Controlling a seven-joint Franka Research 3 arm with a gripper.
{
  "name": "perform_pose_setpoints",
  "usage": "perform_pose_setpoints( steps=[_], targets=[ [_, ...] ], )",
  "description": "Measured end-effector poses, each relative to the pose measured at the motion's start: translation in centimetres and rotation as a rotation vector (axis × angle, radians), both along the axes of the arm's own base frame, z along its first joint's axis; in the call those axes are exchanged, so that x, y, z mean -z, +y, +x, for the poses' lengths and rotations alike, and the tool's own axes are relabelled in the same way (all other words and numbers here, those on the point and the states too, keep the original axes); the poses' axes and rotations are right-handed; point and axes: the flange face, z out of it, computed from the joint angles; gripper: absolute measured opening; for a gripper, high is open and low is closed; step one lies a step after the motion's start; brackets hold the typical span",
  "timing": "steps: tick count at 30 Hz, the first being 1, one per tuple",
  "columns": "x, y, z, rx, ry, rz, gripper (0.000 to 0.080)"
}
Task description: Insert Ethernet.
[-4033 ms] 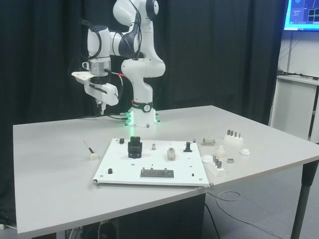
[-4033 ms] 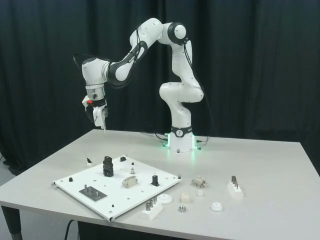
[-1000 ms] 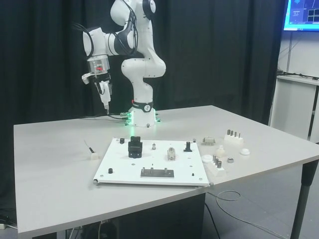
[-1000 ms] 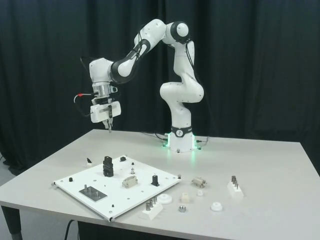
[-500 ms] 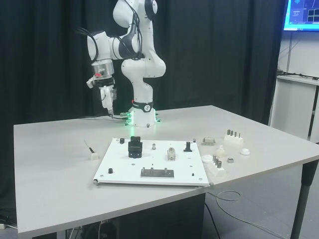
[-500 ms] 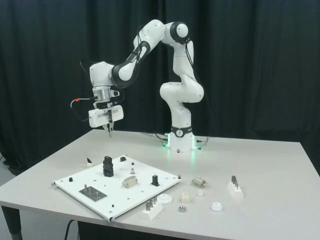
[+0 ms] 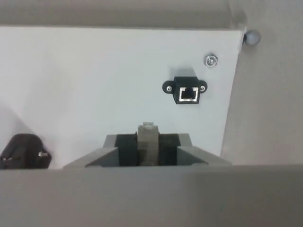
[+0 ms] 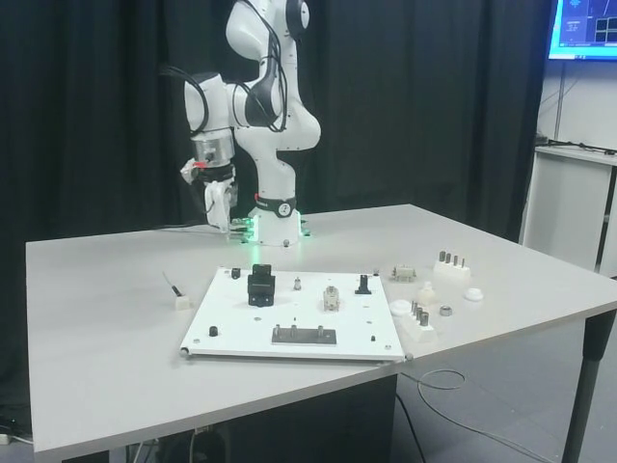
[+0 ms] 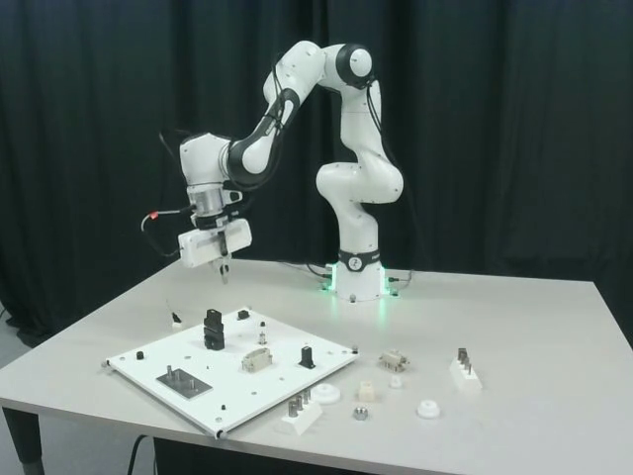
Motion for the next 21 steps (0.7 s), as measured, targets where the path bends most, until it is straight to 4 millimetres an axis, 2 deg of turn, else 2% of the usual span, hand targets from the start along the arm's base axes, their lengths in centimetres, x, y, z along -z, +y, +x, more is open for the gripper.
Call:
perform_pose_setpoints(
  steps=[8, 21],
  targets=[
    [1.4, 1.2, 0.7, -0.015, 0.042, 0.007, 0.0088],
    [3.3, 3.3, 0.5, -0.037, 0.121, -0.001, 0.0088]
  ],
)
